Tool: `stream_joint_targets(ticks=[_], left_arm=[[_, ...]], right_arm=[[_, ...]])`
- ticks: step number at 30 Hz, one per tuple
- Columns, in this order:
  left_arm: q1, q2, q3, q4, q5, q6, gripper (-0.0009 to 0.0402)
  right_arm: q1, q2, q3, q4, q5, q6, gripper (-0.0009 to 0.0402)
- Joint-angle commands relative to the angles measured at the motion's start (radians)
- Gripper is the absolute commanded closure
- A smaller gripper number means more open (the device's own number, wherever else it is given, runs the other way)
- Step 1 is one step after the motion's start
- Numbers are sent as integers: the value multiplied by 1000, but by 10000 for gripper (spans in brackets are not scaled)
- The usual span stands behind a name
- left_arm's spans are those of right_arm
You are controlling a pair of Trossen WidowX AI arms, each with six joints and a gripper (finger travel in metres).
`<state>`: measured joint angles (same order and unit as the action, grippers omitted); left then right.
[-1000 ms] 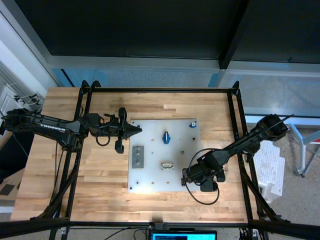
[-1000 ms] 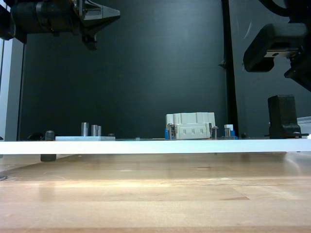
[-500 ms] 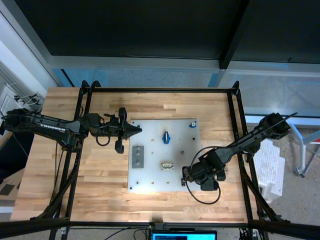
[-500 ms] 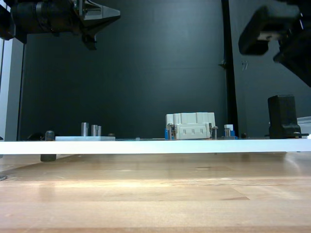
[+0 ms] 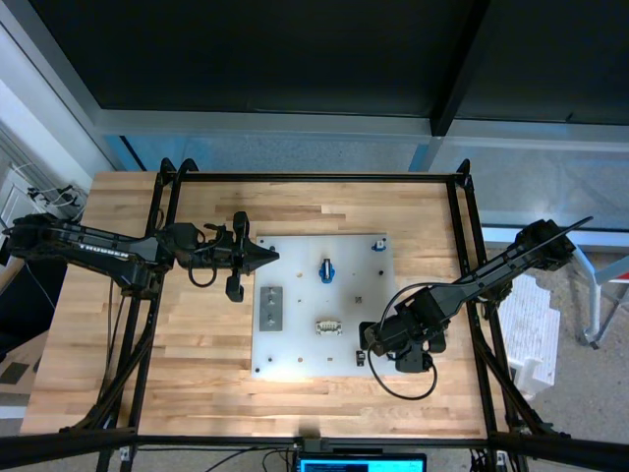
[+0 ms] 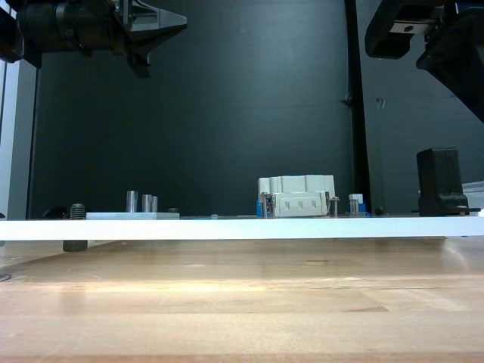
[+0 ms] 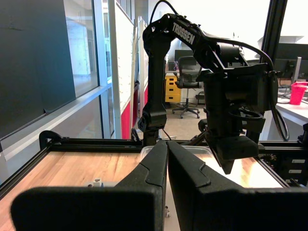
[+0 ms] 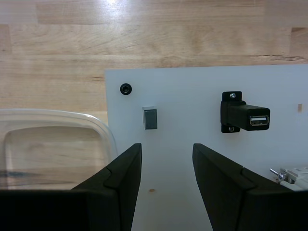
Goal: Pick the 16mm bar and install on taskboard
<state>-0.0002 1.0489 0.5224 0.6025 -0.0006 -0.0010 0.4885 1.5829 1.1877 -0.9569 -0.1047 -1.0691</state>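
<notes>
In the low view the top edge cuts off the left gripper (image 6: 170, 23), high over the board's (image 6: 227, 228) left end, and the right gripper (image 6: 442, 45), above its right end. The bar is too small to find. In the right wrist view the tray (image 8: 96, 126) and connector (image 8: 294, 174) run off the edge.

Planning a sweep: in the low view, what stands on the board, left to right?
Black bolt, metal pegs, pale connector, black fitting. Left pincer, shut, hangs above the left end; right pincer, open, above the right.

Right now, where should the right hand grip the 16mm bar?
Probably across its long sides, from above: the 16mm bar sits free on the taskboard, just ahead of the open right hand. The left hand hangs shut above the taskboard's left edge.
</notes>
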Motion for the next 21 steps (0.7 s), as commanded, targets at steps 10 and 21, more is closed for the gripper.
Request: stream_joint_targets(ticks=[10, 21], left_arm=[[0, 0, 0, 0, 0, 0, 393], [0, 0, 0, 0, 0, 0, 393]], right_arm=[[-26, -26, 0, 13, 0, 83, 250], [-175, -149, 0, 108, 51, 420, 250]])
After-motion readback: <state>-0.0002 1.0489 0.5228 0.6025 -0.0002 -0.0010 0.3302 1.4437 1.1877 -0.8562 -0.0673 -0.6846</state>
